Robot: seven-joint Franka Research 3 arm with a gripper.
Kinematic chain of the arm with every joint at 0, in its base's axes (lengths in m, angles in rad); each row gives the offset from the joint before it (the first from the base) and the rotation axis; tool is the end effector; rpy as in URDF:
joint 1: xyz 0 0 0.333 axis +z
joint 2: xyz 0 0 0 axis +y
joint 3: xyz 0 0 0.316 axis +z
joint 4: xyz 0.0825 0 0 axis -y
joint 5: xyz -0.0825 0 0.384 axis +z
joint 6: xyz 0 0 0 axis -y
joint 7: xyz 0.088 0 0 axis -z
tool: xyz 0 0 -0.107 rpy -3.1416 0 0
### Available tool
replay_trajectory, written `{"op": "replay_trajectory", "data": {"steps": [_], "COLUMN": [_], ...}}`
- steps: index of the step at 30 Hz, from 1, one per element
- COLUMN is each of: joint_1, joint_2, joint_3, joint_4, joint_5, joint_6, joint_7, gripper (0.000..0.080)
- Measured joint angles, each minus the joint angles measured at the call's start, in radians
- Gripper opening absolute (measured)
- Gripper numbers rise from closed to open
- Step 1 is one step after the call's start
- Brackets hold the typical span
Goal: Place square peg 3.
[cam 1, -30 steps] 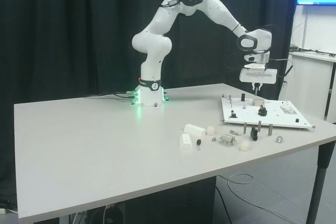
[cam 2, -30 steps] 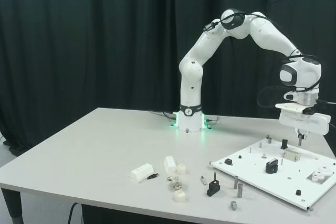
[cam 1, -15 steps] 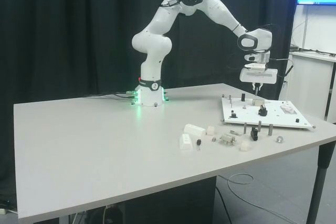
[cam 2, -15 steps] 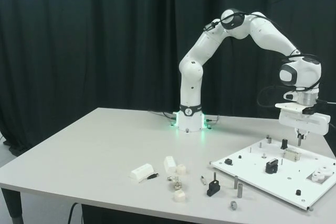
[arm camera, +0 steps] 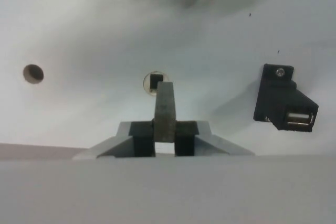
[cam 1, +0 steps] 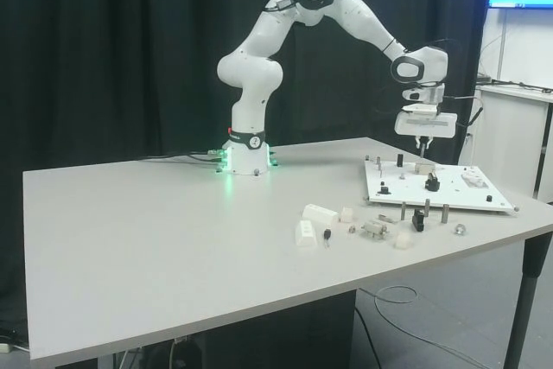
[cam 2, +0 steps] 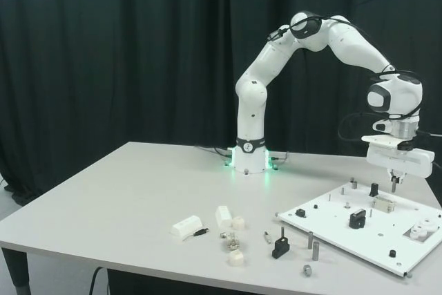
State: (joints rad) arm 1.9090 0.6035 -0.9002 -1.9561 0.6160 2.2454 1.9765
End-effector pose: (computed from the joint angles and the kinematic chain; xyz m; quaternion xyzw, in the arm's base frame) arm 0.2874 0.5360 0.2634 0.7977 -0.6030 -0.0025 0.0072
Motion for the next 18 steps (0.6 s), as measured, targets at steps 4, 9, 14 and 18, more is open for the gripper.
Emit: {"op": "replay_trajectory", "data": {"steps": [4, 9, 14, 18], "joint_1": [0.0, 0.0, 0.0, -0.001], "joint_2": [0.0, 0.0, 0.0, 0.0], "joint_3": [-0.001, -0.01, -0.032, -0.061], "joint_4": [0.0, 0.002, 0.007, 0.008], "joint_5": [-0.001, -0.025, -0.073, -0.102], "joint_6": [0.0, 0.0, 0.0, 0.0], "joint_7": [0.0, -0.004, -0.025, -0.069], "gripper": [0.0075, 0.0075, 0.0075, 0.0075]}}
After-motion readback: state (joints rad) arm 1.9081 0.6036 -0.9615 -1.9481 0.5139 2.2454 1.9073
